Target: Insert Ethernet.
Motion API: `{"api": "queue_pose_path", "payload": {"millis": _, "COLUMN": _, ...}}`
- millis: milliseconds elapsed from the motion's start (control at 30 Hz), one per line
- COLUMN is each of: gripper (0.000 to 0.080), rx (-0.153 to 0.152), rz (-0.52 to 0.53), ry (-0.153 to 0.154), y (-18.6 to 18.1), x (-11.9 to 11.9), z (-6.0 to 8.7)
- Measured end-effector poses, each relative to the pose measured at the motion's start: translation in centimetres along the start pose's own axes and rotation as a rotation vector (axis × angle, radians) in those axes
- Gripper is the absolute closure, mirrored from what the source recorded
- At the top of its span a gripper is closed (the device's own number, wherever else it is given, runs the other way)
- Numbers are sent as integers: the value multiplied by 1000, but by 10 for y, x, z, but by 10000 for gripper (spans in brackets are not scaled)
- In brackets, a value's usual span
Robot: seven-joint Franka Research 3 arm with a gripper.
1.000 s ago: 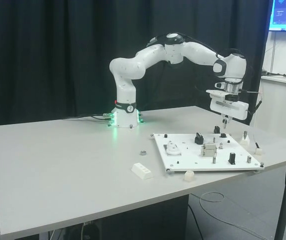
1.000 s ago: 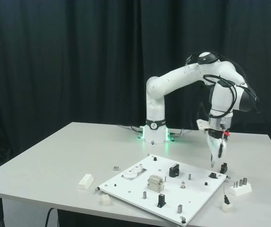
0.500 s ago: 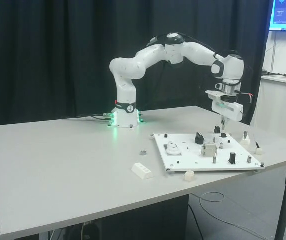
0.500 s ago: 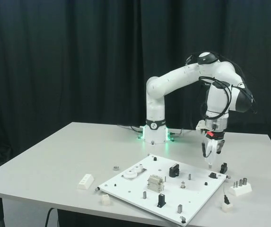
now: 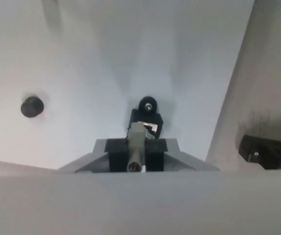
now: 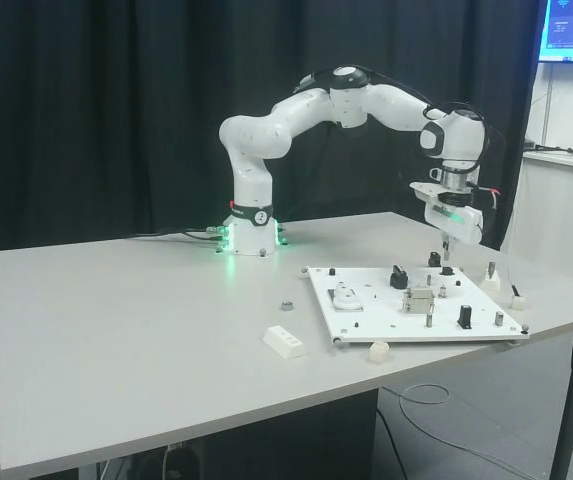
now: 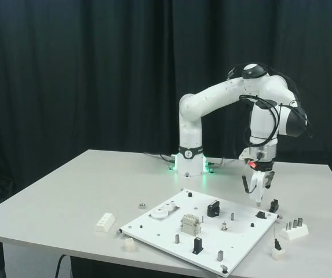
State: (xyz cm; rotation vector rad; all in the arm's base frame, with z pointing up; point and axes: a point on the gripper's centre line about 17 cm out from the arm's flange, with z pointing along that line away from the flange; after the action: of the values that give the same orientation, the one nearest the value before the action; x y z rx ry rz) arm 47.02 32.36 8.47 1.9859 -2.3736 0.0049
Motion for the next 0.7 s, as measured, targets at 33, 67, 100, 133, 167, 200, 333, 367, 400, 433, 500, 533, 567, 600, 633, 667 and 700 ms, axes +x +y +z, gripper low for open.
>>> {"api": "queue_pose_path", "payload": {"millis": 33, "gripper": 736, "rx": -1, "rz": 1, "ry": -1, "y": 1, "x": -1, "z": 0}}
{"api": "queue_pose_path", "payload": {"millis": 67, "gripper": 736, "rx": -2, "rz": 3, "ry": -2, "y": 1, "x": -1, "z": 0}}
{"api": "queue_pose_path", "payload": {"millis": 100, "gripper": 736, "rx": -2, "rz": 3, "ry": -2, "y": 2, "x": -2, "z": 0}}
{"api": "queue_pose_path", "payload": {"millis": 133, "gripper": 736, "rx": -2, "rz": 2, "ry": -2, "y": 3, "x": -3, "z": 0}}
{"api": "queue_pose_path", "payload": {"millis": 167, "gripper": 736, "rx": -2, "rz": 1, "ry": -2, "y": 3, "x": -3, "z": 0}}
{"api": "queue_pose_path", "payload": {"millis": 200, "gripper": 736, "rx": -2, "rz": 1, "ry": -2, "y": 4, "x": -4, "z": 0}}
{"api": "queue_pose_path", "payload": {"millis": 333, "gripper": 736, "rx": 0, "rz": 10, "ry": 2, "y": 5, "x": -5, "z": 1}}
{"api": "queue_pose_path", "payload": {"millis": 367, "gripper": 736, "rx": 0, "rz": 13, "ry": 3, "y": 5, "x": -5, "z": 1}}
{"api": "queue_pose_path", "payload": {"millis": 400, "gripper": 736, "rx": 1, "rz": 16, "ry": 4, "y": 6, "x": -5, "z": 2}}
{"api": "queue_pose_path", "payload": {"millis": 433, "gripper": 736, "rx": 2, "rz": 18, "ry": 6, "y": 6, "x": -5, "z": 2}}
{"api": "queue_pose_path", "payload": {"millis": 500, "gripper": 736, "rx": 4, "rz": 20, "ry": 11, "y": 6, "x": -5, "z": 3}}
{"api": "queue_pose_path", "payload": {"millis": 533, "gripper": 736, "rx": 6, "rz": 20, "ry": 13, "y": 6, "x": -5, "z": 3}}
{"api": "queue_pose_path", "payload": {"millis": 567, "gripper": 736, "rx": 7, "rz": 21, "ry": 14, "y": 6, "x": -5, "z": 4}}
{"api": "queue_pose_path", "payload": {"millis": 600, "gripper": 736, "rx": 9, "rz": 23, "ry": 16, "y": 6, "x": -5, "z": 4}}
{"api": "queue_pose_path", "payload": {"millis": 633, "gripper": 736, "rx": 11, "rz": 24, "ry": 18, "y": 6, "x": -5, "z": 5}}
{"api": "queue_pose_path", "payload": {"millis": 667, "gripper": 736, "rx": 13, "rz": 25, "ry": 19, "y": 6, "x": -5, "z": 5}}
{"api": "queue_pose_path", "payload": {"millis": 700, "gripper": 736, "rx": 14, "rz": 24, "ry": 21, "y": 6, "x": -5, "z": 6}}
